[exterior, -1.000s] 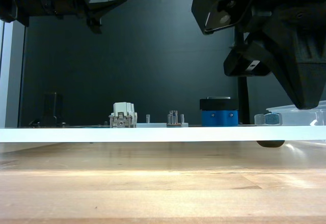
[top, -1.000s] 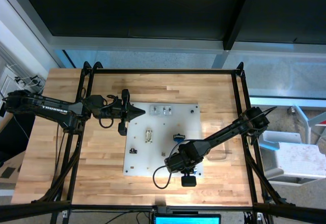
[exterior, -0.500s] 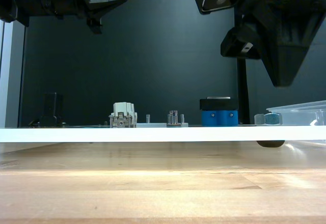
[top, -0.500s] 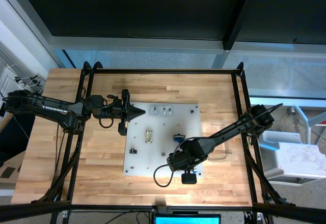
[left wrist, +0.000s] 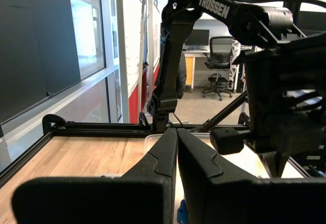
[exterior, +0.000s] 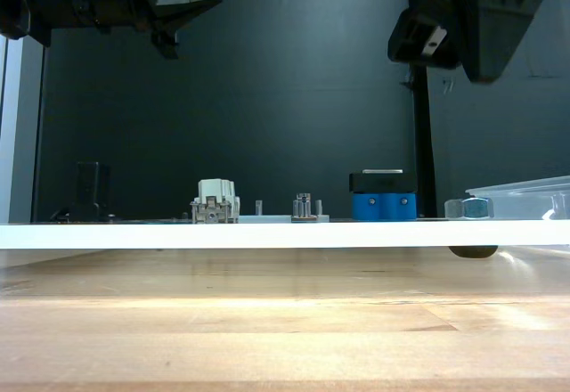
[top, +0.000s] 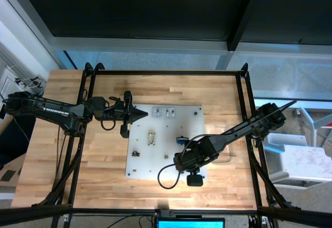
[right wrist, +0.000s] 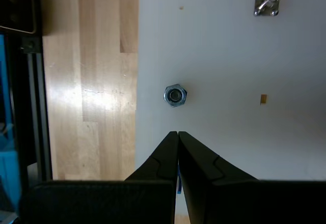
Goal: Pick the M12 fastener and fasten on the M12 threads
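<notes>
Right gripper [right wrist: 177, 134]: fingers [right wrist: 158, 163] closed, tips pressed together, nothing between them. It hangs high above the near right part of the white board [right wrist: 229, 56], pointing straight down.

M12 fastener [right wrist: 170, 95]: a small silver hex nut on the board, close to the board's edge where the wooden desk [right wrist: 86, 81] begins. In the right wrist view it lies just beyond the closed fingertips, apart from them and nearly in line with them. Nothing touches it.

M12 threads [right wrist: 175, 95]: only a dark core shows in the nut's bore. In the low view the nut sits down at board level with no ribs showing beneath it, so it reads as on its stud. There it stands in front of the clear tray [exterior: 534, 198], not inside it.

Left gripper [left wrist: 177, 131]: fingers closed and empty. It is held level in the air over the board's far left edge, well apart from the nut.
</notes>
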`<action>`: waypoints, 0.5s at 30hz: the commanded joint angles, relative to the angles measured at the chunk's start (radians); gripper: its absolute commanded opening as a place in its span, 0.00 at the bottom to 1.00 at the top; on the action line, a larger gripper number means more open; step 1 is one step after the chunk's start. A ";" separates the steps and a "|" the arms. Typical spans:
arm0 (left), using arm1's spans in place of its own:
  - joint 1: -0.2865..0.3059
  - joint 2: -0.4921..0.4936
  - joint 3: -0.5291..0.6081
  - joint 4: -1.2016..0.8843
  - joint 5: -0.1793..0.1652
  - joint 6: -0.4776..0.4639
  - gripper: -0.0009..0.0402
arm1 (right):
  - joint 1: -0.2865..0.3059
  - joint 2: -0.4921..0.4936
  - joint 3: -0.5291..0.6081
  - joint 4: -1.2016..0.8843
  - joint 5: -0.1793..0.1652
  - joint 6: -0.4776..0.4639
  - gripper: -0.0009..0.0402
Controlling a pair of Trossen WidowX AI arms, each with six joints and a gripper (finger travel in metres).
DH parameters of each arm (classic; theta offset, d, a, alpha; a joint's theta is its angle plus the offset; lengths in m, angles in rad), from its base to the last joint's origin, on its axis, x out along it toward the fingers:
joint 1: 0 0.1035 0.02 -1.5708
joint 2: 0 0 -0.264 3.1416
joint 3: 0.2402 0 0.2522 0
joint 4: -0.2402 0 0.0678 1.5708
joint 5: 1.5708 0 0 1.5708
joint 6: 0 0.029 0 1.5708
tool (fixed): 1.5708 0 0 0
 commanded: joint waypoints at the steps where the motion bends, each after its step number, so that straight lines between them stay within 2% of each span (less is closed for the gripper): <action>1: 0.000 0.000 0.000 0.000 0.000 0.000 0.02 | 0.000 -0.014 0.000 0.000 0.000 0.002 0.02; 15: 0.000 0.000 0.000 0.000 0.000 0.000 0.02 | 0.003 -0.016 0.000 0.000 0.000 -0.001 0.02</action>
